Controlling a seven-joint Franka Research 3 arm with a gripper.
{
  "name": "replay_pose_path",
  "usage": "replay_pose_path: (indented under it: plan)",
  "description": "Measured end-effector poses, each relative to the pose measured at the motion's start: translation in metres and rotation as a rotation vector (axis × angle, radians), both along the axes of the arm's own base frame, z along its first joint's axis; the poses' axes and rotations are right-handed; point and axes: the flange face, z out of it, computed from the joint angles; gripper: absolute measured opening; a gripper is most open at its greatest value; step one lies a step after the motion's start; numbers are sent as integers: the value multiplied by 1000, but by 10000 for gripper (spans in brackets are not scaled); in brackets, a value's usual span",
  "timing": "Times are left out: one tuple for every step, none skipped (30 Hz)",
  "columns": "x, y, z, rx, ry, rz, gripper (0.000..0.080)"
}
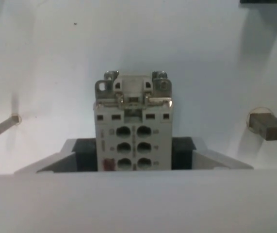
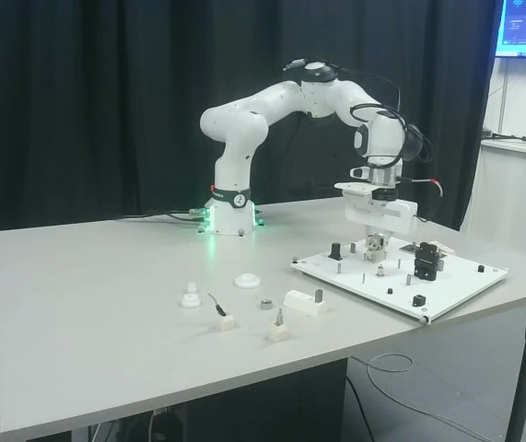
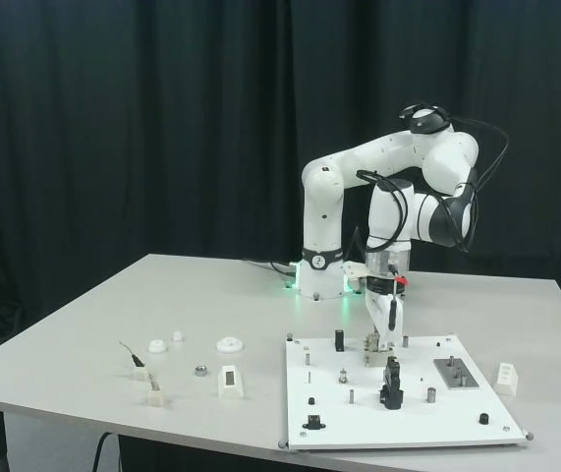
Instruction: Insert waterproof.
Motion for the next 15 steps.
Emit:
replay_pose_path:
  plan:
    - [0,0,0,0,0,0,311]
    - [0,0,0,0,0,0,311]
    - [0,0,0,0,0,0,311]
    - [0,0,0,0,0,0,311]
    - [0,0,0,0,0,0,311]
    - [0,0,0,-1,0,0,311]
    - [0,-1,0,-2,1,2,311]
    - [0,-1,0,-3,1,2,311]
    - [0,-1,0,-3,0,1,311]
    - [1,-2,0,-4,-2,0,311]
    - [1,-3,0,-5,-4,-1,311]
    - [2,-3,1,-5,-7,-3,311]
    - [3,-4,2,-6,-10,-4,311]
    - [4,-5,3,-6,-14,-6,311]
    - [5,-6,5,-5,-18,-9,554]
